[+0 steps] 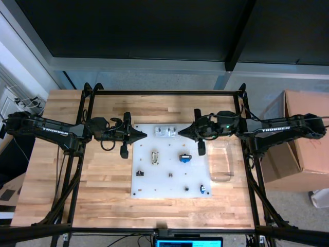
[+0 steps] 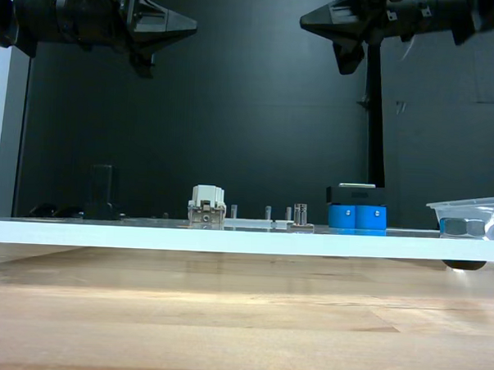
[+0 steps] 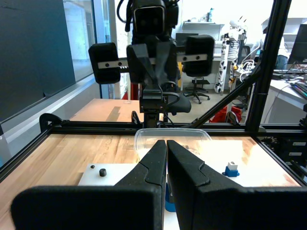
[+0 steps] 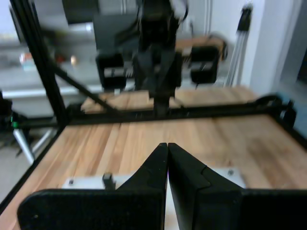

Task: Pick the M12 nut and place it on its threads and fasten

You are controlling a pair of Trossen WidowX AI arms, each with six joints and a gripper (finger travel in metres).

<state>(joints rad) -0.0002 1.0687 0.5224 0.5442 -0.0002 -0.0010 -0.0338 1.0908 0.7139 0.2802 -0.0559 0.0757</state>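
The small silver nut (image 1: pixel 203 189) sits on its stud near the near right edge of the white board (image 1: pixel 154 180). From table height the nut (image 2: pixel 462 227) rests low against the board and hides the ribs. It also shows in the left wrist view as a pale cap (image 3: pixel 231 167). No gripper holds it. My left gripper (image 1: pixel 145 135) hangs high over the board's far left edge, fingers shut on nothing (image 3: pixel 166 142). My right gripper (image 1: pixel 180 133) hovers high over the far middle of the board, pointing left, also shut and empty (image 4: pixel 167 144).
A clear tray (image 1: pixel 221 164) lies just right of the board with nothing seen inside. On the board stand a blue block (image 1: pixel 185 158), a white connector (image 1: pixel 154 157) and small posts. A cardboard box (image 1: pixel 303 139) sits off the table's right side.
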